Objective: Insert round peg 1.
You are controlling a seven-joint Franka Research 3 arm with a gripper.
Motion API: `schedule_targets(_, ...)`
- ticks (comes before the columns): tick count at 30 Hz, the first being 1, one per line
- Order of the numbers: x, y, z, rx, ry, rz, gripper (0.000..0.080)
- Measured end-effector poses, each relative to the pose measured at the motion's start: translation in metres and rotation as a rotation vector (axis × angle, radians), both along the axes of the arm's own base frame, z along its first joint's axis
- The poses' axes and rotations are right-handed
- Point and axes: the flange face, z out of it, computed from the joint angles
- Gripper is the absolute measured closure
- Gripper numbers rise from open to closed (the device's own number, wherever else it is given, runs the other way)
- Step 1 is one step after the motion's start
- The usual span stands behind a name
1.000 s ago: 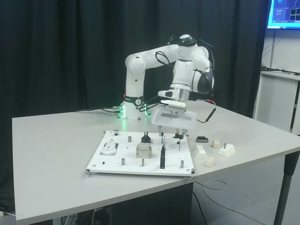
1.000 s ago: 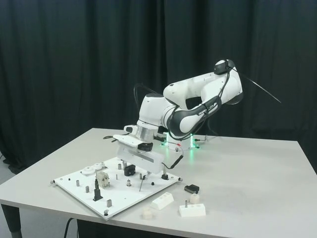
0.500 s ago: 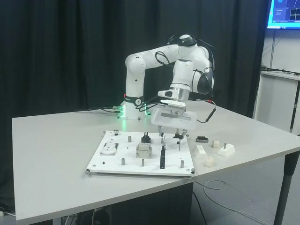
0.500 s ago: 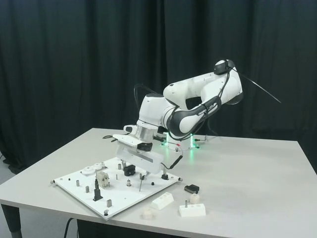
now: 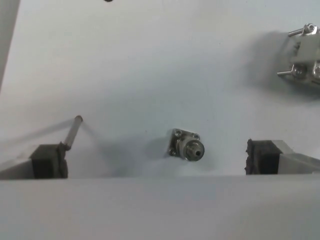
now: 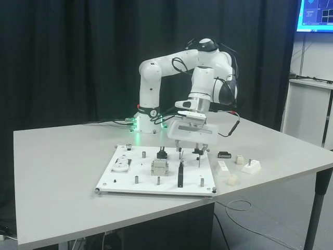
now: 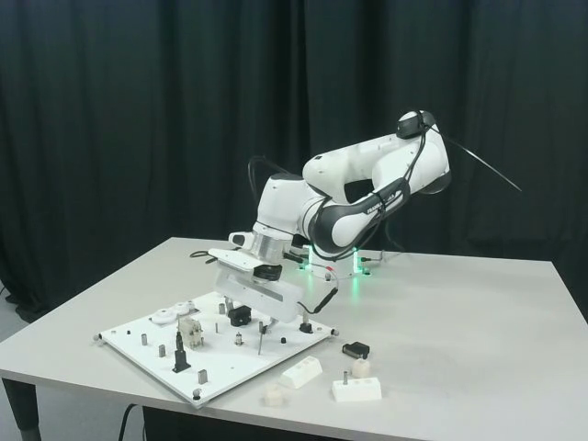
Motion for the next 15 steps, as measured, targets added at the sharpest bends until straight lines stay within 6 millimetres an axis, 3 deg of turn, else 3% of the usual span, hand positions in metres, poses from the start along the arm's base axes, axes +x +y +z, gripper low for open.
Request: schedule_targets(15, 0.0027, -0.0030, -0.0024, -0.010, -0.014, -0.002, 0.0003)
